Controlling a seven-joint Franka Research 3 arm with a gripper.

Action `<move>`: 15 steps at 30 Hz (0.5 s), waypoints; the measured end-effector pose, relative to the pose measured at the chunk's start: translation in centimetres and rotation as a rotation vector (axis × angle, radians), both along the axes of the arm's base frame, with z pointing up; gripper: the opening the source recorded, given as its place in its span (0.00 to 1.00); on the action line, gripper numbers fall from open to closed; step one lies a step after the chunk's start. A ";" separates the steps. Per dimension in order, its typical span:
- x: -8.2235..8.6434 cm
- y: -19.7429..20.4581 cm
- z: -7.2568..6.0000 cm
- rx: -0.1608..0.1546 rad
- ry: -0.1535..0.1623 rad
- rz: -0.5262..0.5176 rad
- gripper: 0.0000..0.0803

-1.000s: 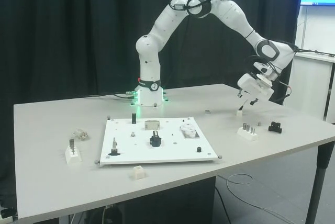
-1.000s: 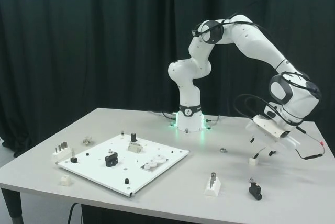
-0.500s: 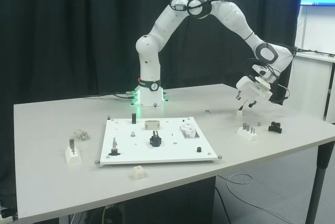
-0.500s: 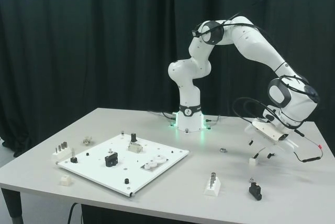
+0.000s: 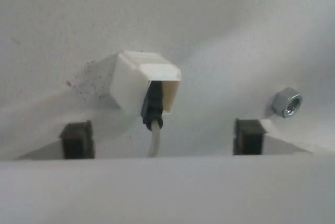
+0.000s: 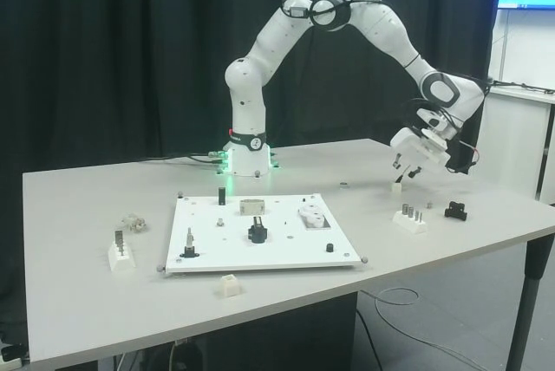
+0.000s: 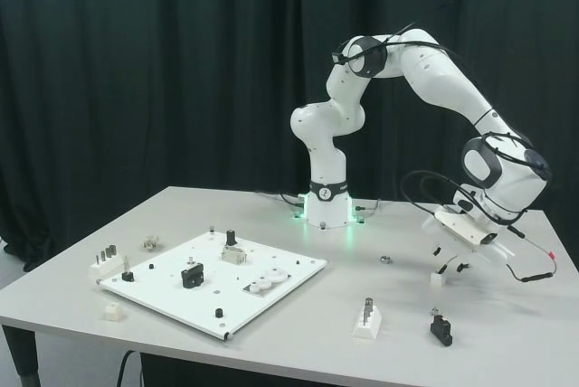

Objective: Pick USB.

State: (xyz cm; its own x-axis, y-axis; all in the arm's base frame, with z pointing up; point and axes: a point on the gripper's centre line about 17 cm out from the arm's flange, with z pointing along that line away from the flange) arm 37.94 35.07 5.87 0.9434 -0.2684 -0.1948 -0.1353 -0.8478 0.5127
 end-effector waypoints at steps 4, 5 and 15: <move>0.0 -0.1 0.0 -0.001 0.001 -0.001 0.66; 0.0 -0.1 -0.1 -0.002 0.001 -0.001 0.66; 0.0 -0.1 -0.1 -0.001 0.000 -0.001 0.23</move>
